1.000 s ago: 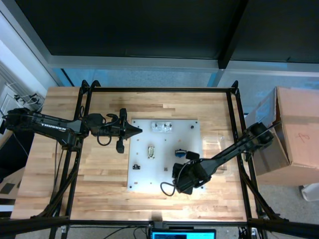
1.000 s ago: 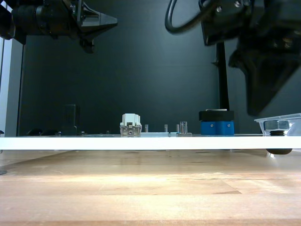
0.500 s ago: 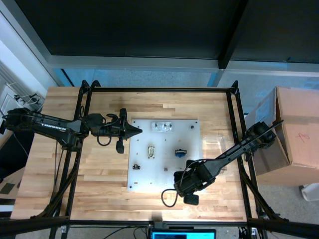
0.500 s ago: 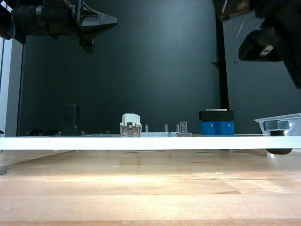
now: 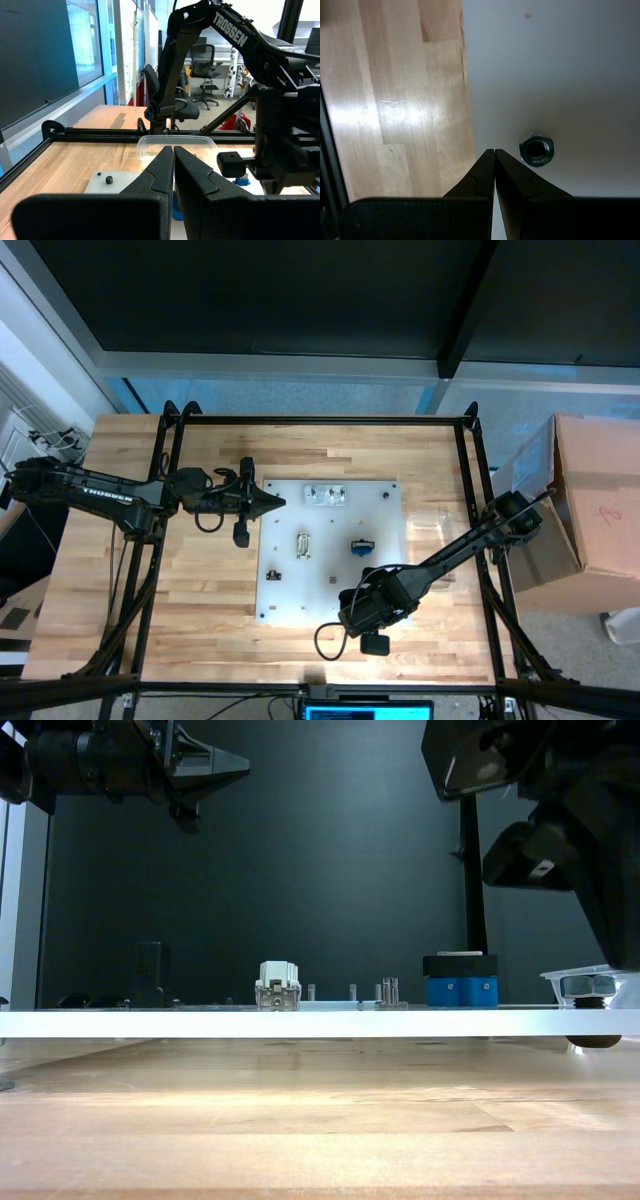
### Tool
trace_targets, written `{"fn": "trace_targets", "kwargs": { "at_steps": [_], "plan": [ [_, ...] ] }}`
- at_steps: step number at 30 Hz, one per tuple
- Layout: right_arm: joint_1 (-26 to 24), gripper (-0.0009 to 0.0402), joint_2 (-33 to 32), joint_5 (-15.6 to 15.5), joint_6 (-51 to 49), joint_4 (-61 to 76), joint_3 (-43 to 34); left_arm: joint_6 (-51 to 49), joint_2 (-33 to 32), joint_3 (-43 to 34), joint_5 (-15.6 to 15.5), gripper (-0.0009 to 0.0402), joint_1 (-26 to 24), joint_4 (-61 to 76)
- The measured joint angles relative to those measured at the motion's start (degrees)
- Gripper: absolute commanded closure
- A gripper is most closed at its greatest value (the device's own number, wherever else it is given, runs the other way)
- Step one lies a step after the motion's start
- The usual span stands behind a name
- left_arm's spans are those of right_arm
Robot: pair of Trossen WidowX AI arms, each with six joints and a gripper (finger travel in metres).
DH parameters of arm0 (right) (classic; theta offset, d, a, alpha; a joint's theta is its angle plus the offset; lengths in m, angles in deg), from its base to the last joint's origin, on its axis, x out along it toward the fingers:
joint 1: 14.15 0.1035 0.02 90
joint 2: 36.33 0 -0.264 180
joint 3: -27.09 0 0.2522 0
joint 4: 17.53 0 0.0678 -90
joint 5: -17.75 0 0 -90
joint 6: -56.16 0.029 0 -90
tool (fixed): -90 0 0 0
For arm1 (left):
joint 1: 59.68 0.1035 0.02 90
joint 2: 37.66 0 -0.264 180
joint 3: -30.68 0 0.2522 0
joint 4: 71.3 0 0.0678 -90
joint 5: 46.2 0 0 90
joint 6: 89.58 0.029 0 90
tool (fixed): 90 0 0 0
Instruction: Unfasten the M12 nut and place it in the container
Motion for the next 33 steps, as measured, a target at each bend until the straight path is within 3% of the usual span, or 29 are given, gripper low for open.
{"fn": "trace_targets", "kwargs": {
  "at_steps": [5,16,30,32,33],
  "plan": [
    [-0.04,0.0393,-0.22,0.02,0.00,-0.74,1.18,0.00,-0.02,0.02,-0.02,0.0393,0.00,0.00],
    [-0.04,0.0393,-0.04,3.87,1.31,-0.44,1.57,0.00,0.00,0.02,-0.02,0.0393,0.00,-0.04],
    [-0.02,0.0393,0.15,4.39,1.64,0.90,1.60,-0.02,0.00,0.00,-0.02,0.0393,0.00,-0.04],
    [-0.04,0.0394,0.35,6.23,1.70,2.29,1.60,0.00,-0.02,0.00,0.00,0.0393,0.00,-0.04],
    [0.04,0.0393,0.59,10.32,2.75,4.70,1.60,0.00,0.00,0.02,-0.02,0.0393,0.00,-0.04]
  ]
}}
